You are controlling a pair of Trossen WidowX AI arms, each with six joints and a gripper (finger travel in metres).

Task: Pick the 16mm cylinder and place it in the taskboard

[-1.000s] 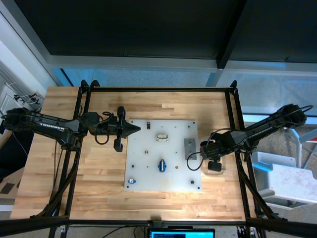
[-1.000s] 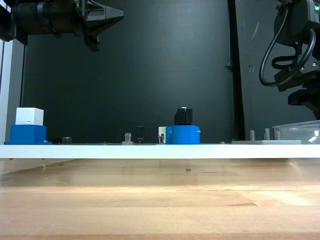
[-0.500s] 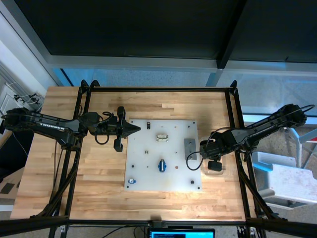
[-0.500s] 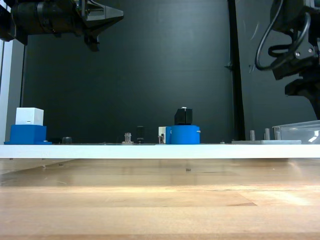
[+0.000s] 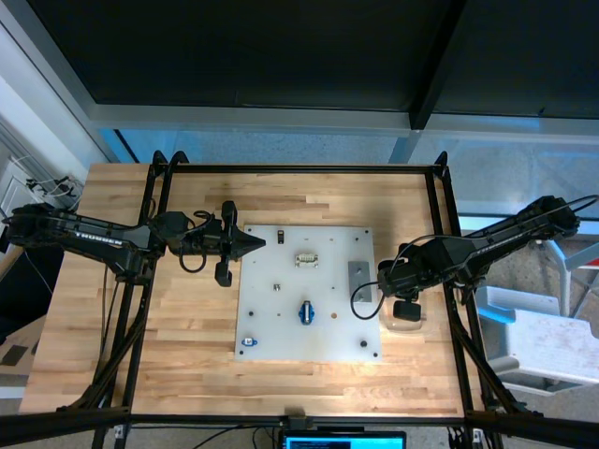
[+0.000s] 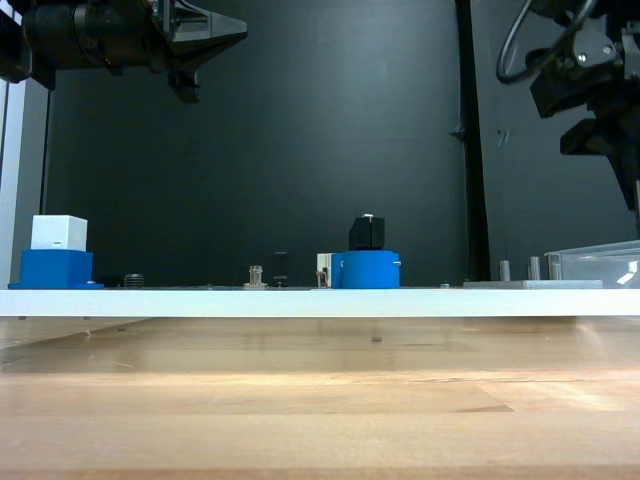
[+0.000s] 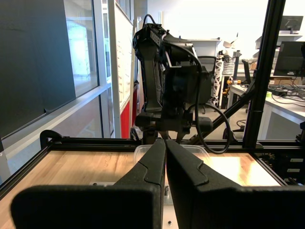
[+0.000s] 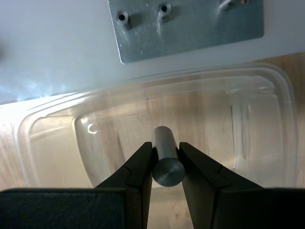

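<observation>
Toward the table's near edge lies the taskboard [image 5: 281,323], a white square plate with a blue fitting [image 5: 305,312] standing on it. Just off its right side, toward the table's right edge, sits a clear plastic tray [image 5: 413,328]. Above the tray hangs the right gripper [image 8: 167,148], fingers clamped on the 16mm cylinder [image 8: 167,167]. The peg looks to run roughly along the fingers, pinched across its round flank, with its far end poking past the tips and well clear of the tray floor.

I'd judge it solid metal: stiff, heavy for its size, smooth enough to slip or swivel in a light pinch. Holding it across the curved side and leaving the lower end free for a hole seems right.

Compared with half a second ago, the right gripper stands noticeably higher in the low view, lifted above the tray rim.

Farther off, by the taskboard's far-left corner, the left gripper [image 5: 251,241] hovers with fingers pressed together and empty, exactly where it was.
</observation>
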